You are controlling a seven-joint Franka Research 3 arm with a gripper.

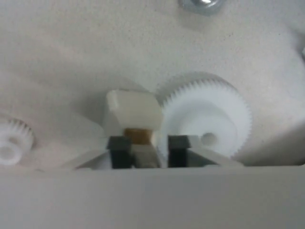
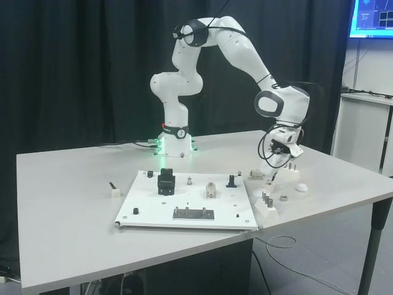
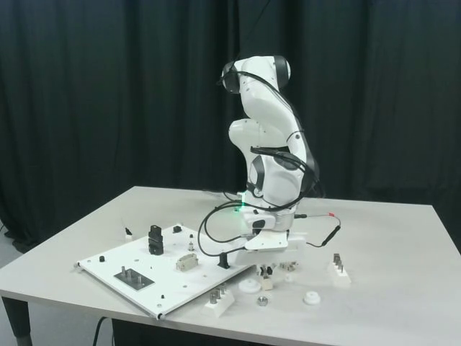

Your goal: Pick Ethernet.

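Observation:
The Ethernet plug [image 1: 133, 112] is a small white connector lying on the grey table, its far end sticking out past my fingertips. My gripper [image 1: 148, 150] is down at table level right over it, open, with the two black fingers [image 1: 119, 145] straddling the plug's near end. The plug sits close to one finger, and a gap shows at the other. In the room views the gripper [image 2: 270, 178] [image 3: 268, 272] hangs low just off the white board's corner, with the plug [image 3: 266, 282] under it.
A large white gear [image 1: 205, 119] [image 3: 250, 286] lies right beside the plug. A small white gear [image 1: 12, 140] and a metal nut [image 1: 200, 5] lie further off. The white board [image 2: 184, 203], a pin holder [image 2: 266, 206] and another gear [image 2: 300, 187] are nearby.

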